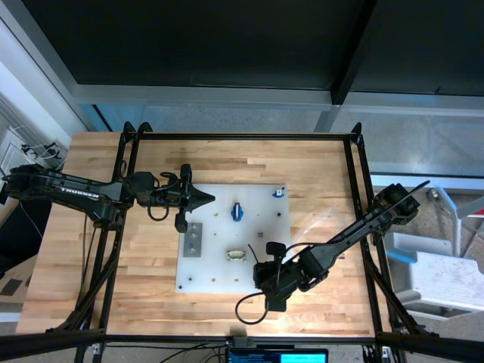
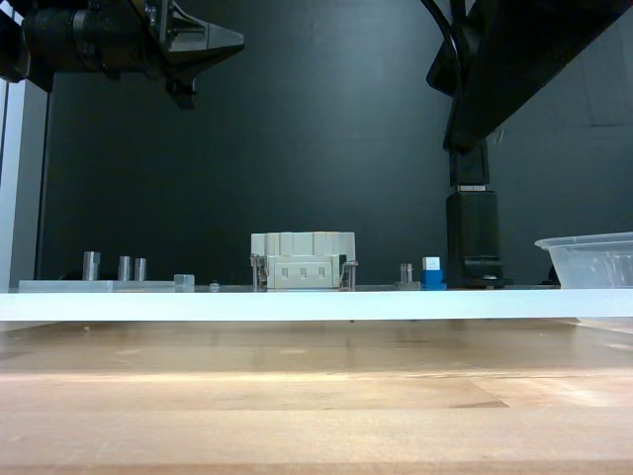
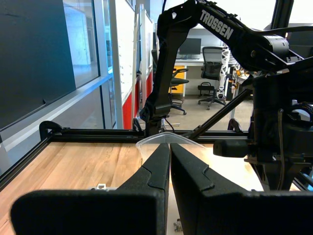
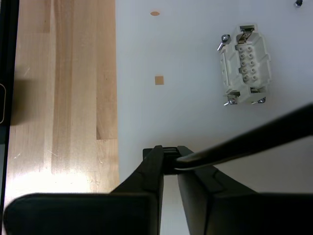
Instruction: Remove the USB connector from the USB hub and place in the container
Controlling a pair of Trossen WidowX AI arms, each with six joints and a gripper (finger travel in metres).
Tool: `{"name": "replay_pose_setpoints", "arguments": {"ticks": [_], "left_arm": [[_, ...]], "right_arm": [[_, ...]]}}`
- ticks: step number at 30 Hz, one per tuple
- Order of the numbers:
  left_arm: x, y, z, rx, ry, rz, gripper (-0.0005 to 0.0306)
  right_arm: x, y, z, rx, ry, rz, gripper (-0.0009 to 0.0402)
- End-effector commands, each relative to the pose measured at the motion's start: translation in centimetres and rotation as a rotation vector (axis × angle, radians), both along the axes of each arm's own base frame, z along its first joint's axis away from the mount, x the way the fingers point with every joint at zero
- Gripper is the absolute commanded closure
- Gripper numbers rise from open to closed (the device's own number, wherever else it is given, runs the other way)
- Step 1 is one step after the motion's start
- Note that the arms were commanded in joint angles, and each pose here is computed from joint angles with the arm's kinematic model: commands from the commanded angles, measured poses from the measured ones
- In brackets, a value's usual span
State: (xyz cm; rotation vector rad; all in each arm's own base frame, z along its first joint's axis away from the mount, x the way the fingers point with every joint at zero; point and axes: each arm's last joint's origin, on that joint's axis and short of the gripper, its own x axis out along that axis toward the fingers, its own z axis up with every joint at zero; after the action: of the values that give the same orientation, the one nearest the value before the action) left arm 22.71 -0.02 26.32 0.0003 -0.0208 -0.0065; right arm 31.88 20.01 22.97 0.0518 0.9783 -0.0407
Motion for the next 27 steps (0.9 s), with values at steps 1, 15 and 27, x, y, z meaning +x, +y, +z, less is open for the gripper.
{"name": "replay_pose_setpoints", "arguments": {"ticks": [1, 15, 27], "left_arm": [[0.0, 0.0, 0.0, 0.000, 0.000, 0.000, 0.0300], [0.0, 0.0, 0.0, 0.000, 0.000, 0.000, 0.0300], [0.0, 0.0, 0.0, 0.000, 0.000, 0.000, 0.0300]], "right_arm": [[0.0, 0.0, 0.0, -0.003, -0.002, -0.001, 0.0389], [0.2, -0.1, 0.3, -0.014, -0.002, 0.024, 0.0393], [1.2, -0.3, -0.1, -0.001, 0.050, 0.050, 0.0393]]}}
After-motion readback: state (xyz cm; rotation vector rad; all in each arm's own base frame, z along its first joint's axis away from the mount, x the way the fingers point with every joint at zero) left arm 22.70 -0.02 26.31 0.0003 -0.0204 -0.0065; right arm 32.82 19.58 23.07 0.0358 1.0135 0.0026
